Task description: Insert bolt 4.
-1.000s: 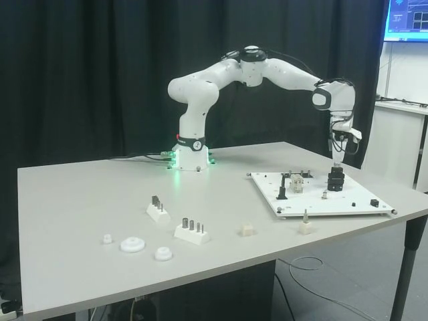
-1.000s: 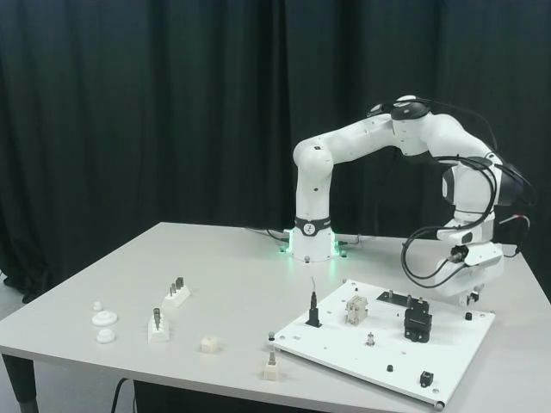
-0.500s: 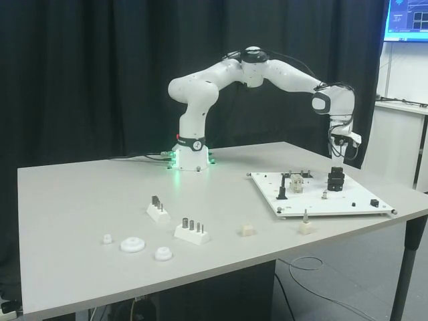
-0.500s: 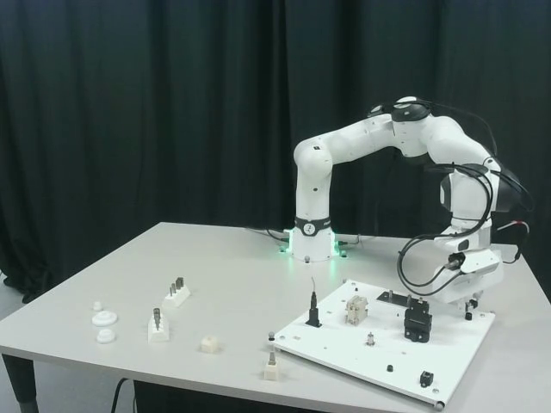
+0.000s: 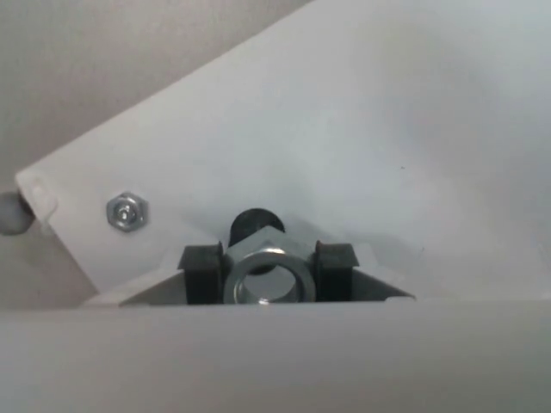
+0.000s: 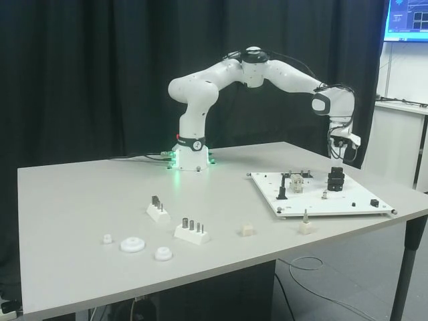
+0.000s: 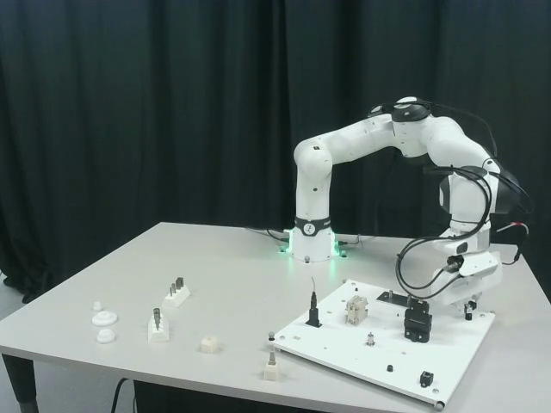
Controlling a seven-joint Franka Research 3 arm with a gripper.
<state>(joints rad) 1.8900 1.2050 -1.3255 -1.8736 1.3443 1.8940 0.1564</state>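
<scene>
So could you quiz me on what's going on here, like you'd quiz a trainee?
1. True or false: the gripper hangs over a corner of the white board.
2. In the wrist view, what sits between the fingertips? A: a grey hex-headed bolt. B: a white gear. C: nothing.
3. What colour are the lights at the arm's base?

Key: 1 true. 2 A. 3 green.

Wrist view: bolt (image 5: 268, 275) half cut off at 6 o'clock by a blurred pale body; black fingers (image 5: 201, 274) only partly seen. Room views: gripper (image 7: 470, 303) tips and small parts on the plate (image 7: 362, 354) too small to tell.
</scene>
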